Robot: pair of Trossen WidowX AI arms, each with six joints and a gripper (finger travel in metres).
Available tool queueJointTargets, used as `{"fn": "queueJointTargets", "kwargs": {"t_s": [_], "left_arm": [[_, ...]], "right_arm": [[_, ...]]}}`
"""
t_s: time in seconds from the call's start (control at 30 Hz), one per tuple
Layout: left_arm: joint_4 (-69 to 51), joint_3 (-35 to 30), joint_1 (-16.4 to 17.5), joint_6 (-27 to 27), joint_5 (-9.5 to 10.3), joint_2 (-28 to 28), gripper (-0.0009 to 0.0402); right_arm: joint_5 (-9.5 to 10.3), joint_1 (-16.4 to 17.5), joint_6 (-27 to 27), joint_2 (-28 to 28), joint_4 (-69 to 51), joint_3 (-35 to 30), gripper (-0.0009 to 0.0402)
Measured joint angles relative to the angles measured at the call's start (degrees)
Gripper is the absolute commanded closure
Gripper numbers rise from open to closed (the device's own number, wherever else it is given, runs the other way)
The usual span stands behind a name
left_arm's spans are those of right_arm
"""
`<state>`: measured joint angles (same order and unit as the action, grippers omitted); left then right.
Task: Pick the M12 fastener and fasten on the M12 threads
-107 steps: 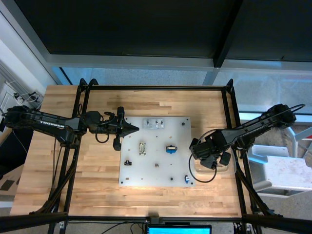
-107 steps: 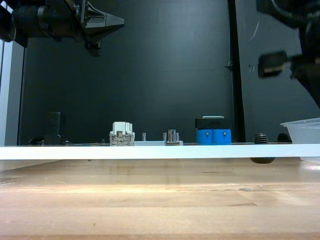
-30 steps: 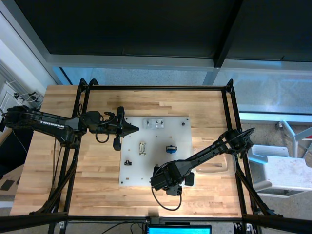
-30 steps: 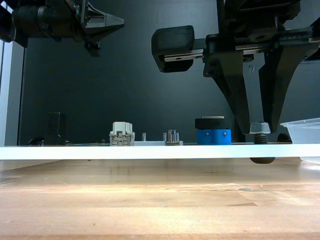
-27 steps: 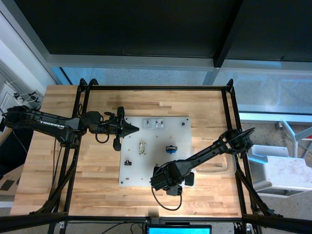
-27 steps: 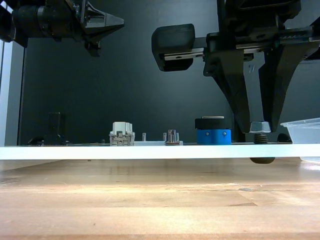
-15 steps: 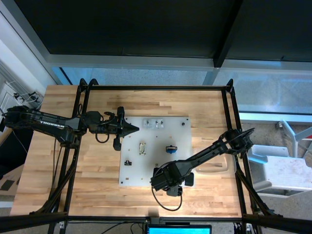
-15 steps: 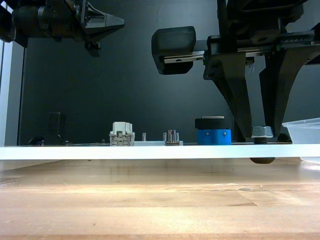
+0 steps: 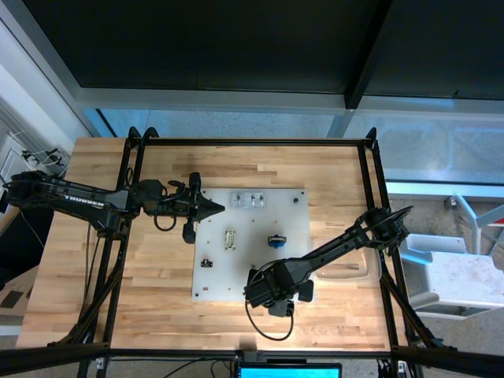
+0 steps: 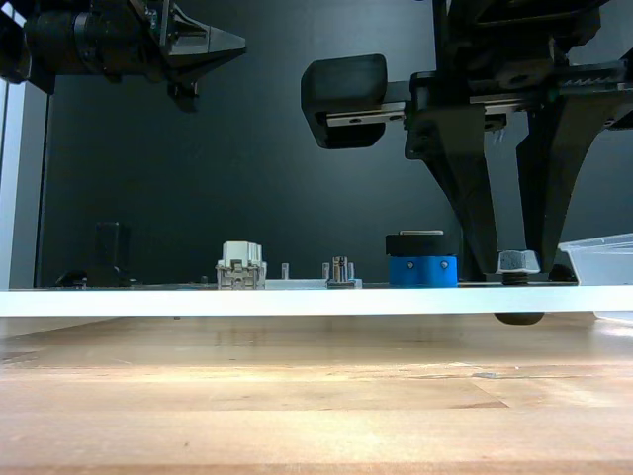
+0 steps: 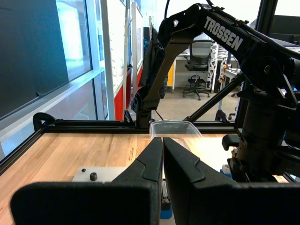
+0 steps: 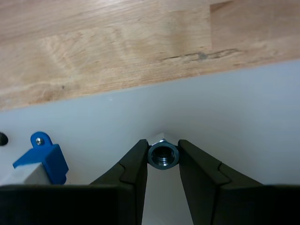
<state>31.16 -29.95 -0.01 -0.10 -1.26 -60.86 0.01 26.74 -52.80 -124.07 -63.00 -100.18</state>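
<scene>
The silver M12 nut [image 10: 516, 261] sits pinched between the two fingers of my right gripper [image 10: 516, 270], which is shut on it and points straight down. The nut rests on top of the black stud [image 10: 514, 280], and only a sliver of the stud shows beneath it. In the right wrist view the nut [image 12: 163, 155] is gripped just above the white board [image 12: 243, 112]. In the high view the right gripper's body hangs over the board's near right part and hides nut and stud. My left gripper [image 9: 213, 208] is shut on nothing, high over the board's far left edge.
A blue connector block [image 10: 422, 269] stands just left of the right gripper's fingers. The clear container [image 10: 598, 259] sits to the right, off the board. A grey connector [image 10: 241, 269] and a small silver post [image 10: 340, 270] stand mid-board. A small blue clip [image 12: 44, 161] lies near the stud.
The right arm came from the container to the board's near right. In the last second it lowered the nut slightly, from just above the stud down onto it. The left arm stayed still.
</scene>
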Motion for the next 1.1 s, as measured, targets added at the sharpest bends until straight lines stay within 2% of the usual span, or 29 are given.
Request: {"fn": "queueJointTargets", "kwargs": {"t_s": [0.1, 1.1], "left_arm": [[0.0, 0.0, 0.0, 0.0, 0.02, 0.0, 0.0393], [0.0, 0.0, 0.0, 0.0, 0.00, 0.0, 0.0393]], "right_arm": [[0.00, 0.0, 1.5, 0.0, 0.0, 0.0, 0.0368], [-0.04, -0.1, 1.3, -0.2, -2.0, -0.1, 0.0368]]}}
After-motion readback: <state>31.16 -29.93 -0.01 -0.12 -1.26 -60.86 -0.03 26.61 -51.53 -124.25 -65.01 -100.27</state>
